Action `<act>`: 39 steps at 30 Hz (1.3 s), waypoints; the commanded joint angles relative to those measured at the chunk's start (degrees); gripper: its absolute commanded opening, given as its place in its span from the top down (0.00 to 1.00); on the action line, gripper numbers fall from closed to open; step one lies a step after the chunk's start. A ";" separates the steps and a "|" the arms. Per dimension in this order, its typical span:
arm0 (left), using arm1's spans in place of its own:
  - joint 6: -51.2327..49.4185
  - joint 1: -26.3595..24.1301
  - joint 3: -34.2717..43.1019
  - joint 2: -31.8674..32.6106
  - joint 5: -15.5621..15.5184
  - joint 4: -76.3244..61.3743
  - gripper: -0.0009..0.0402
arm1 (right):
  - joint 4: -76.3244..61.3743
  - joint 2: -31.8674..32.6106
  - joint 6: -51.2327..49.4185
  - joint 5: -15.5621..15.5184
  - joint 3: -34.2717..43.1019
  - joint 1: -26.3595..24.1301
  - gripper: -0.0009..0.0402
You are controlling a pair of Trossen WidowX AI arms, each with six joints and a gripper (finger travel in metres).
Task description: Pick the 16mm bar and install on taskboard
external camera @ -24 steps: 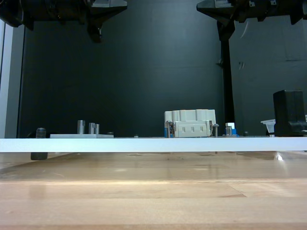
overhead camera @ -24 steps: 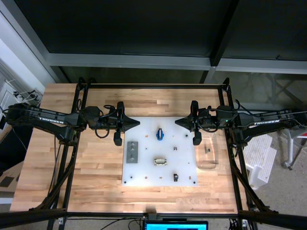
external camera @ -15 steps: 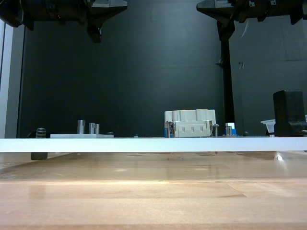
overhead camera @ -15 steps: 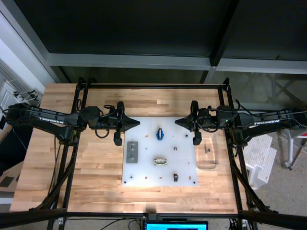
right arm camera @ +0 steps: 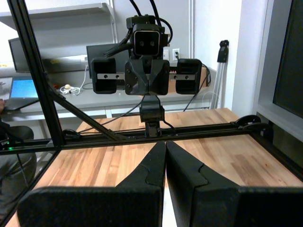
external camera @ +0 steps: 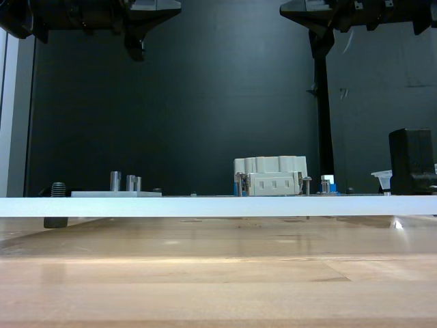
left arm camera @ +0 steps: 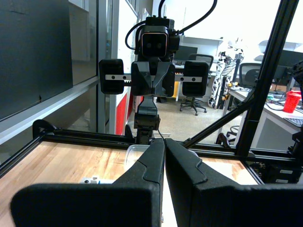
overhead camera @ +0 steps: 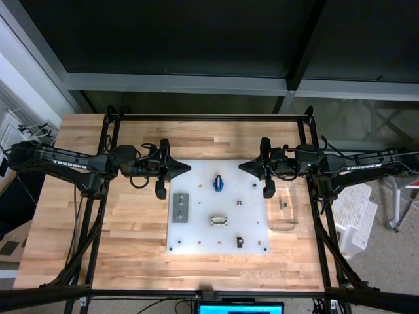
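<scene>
My left gripper (overhead camera: 188, 168) hovers high over the white taskboard's (overhead camera: 196, 239) far left corner, shut and empty; its fingers (left arm camera: 154, 163) press together in the left wrist view. My right gripper (overhead camera: 241, 167) mirrors it over the far right corner, also shut with nothing in it (right arm camera: 165, 146). A small grey metal piece (overhead camera: 283, 205) lies free in a clear tray (overhead camera: 291, 226) right of the board; I cannot tell whether it is the 16mm bar. A grey block (overhead camera: 180, 208) on the board's left carries short upright pegs (external camera: 116, 181).
On the board stand a blue part (overhead camera: 218, 183), a beige connector (overhead camera: 218, 222) and a small black piece (overhead camera: 240, 243). A black frame (overhead camera: 209, 118) runs around the wooden table. Both arms (external camera: 147, 10) hang well above the board in the low view.
</scene>
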 commanded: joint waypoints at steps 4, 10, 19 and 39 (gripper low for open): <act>0.02 0.02 0.02 0.00 0.02 0.02 0.98 | -7.76 -0.07 1.62 0.07 2.36 0.04 0.98; 0.02 0.02 0.02 0.00 0.02 0.02 0.98 | -20.31 -0.07 1.68 0.20 7.26 0.17 0.98; 0.02 0.02 0.02 0.00 0.02 0.02 0.98 | -44.41 -0.04 3.06 0.22 14.86 0.28 0.98; 0.02 0.02 0.02 0.00 0.02 0.00 0.98 | -82.66 0.00 1.86 -0.09 23.56 0.66 0.98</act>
